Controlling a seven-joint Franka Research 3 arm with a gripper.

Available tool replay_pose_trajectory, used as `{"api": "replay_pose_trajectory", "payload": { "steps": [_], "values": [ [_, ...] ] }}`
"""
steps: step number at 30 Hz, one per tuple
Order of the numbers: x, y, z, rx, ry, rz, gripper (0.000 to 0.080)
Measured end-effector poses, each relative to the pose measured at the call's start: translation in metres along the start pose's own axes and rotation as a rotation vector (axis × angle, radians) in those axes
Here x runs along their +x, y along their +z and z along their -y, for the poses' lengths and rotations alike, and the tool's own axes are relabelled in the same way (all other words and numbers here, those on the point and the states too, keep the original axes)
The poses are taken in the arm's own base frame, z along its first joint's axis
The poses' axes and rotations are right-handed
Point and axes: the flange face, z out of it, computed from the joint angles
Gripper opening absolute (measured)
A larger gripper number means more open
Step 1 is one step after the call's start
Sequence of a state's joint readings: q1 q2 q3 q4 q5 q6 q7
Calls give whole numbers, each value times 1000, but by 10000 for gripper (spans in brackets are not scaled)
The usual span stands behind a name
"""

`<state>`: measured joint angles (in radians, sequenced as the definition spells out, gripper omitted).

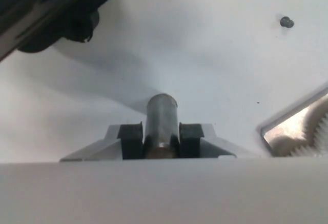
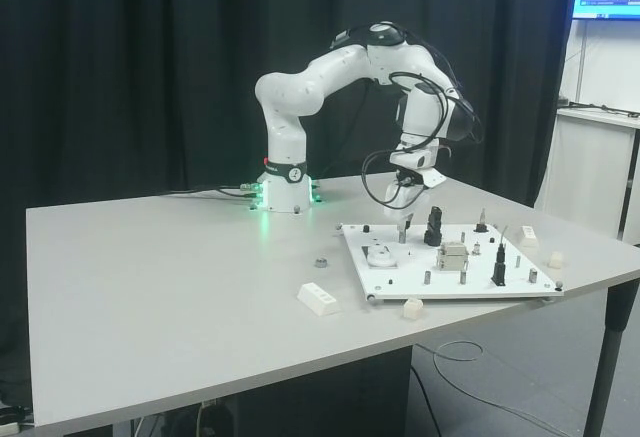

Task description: Insert round peg 4.

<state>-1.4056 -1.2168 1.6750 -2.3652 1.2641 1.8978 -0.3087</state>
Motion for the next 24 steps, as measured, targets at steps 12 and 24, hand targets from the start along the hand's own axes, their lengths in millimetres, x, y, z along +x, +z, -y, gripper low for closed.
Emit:
{"api": "replay_pose_trajectory", "payload": {
  "steps": [12, 24],
  "values": [
    [0, 0, 0, 3, -3, -1, 147],
    [4, -4, -5, 8, 11, -10, 646]
  ]
}}
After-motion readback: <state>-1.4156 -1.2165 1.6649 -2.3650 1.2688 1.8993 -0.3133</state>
